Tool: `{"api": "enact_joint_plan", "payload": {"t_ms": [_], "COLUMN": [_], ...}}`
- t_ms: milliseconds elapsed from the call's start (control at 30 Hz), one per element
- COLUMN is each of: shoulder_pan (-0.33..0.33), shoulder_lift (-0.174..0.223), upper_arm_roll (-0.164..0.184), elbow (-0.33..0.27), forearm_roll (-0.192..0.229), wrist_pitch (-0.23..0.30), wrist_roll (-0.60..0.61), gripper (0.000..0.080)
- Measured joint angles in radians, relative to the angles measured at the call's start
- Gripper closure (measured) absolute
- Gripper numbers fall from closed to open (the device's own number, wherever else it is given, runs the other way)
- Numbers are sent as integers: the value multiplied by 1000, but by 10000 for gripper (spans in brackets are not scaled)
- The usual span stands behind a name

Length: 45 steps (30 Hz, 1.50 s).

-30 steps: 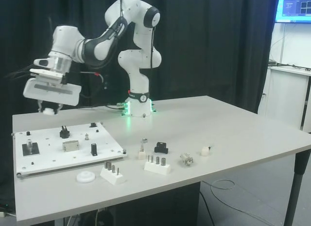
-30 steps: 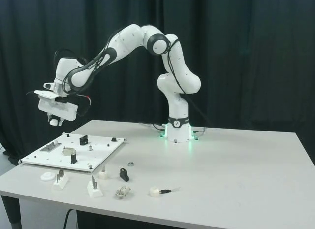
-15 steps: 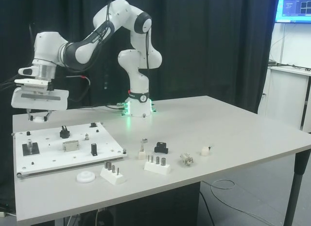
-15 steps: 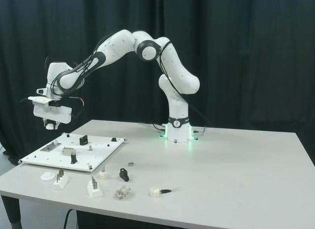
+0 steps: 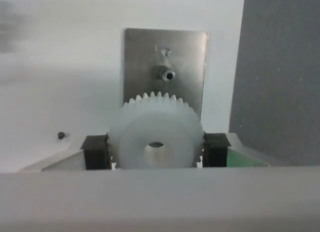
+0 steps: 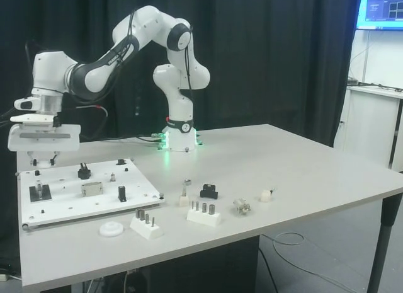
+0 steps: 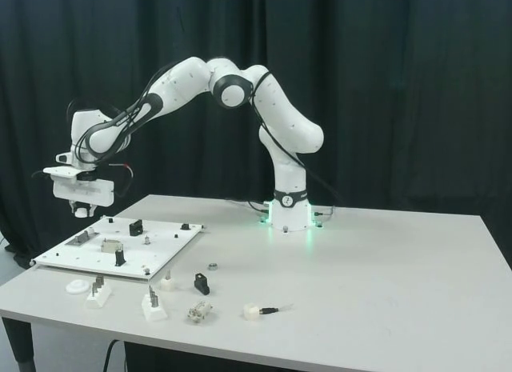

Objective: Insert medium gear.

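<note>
White robot arm [image 6: 135,28], bolted to a grey table [image 6: 302,160], reaches from its base far out to one side, its upper links raised and bent over like an arch, its wrist pointing straight down. At the end, the gripper [image 6: 43,159] hangs a little way above the far corner of a white board [image 6: 69,208] that lies flat on the table. In the second room view the gripper [image 7: 81,212] sits above the board [image 7: 172,242] at the end farthest from the arm's base.

From the wrist view, a white toothed gear [image 5: 156,137] is clamped upright between two black fingertips [image 5: 96,152], one pressing on each side. Beneath it lies a grey metal plate [image 5: 145,57] with a short upright peg [image 5: 165,73], fixed on the white board. The gear is above the plate, not on the peg.

On the table near the front edge lie another white gear [image 6: 110,229] and two white blocks with pins [image 6: 146,226].
</note>
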Motion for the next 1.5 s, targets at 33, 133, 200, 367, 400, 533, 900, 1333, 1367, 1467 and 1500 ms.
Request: {"api": "enact_joint_plan", "payload": {"t_ms": [33,133,200,367,400,533,900,1333,1367,1467,1500], "shoulder_pan": [-4,-15,-24,-46,-50,-65,-100,-117,-118,-122,-122], "shoulder_lift": [5,20,29,49,53,69,114,162,164,169,170], "upper_arm_roll": [1,3,6,15,17,22,40,41,41,41,41], "elbow": [5,19,28,54,60,81,137,175,176,176,176], "forearm_roll": [3,9,15,26,27,34,54,61,61,62,62], "wrist_pitch": [-3,-12,-19,-40,-44,-55,-90,-120,-121,-123,-124], "wrist_roll": [-3,-13,-15,-29,-33,-42,-44,-44,-45,-49,-51], "gripper": [403,403,403,403,403,403,403,403,403,403,403]}}
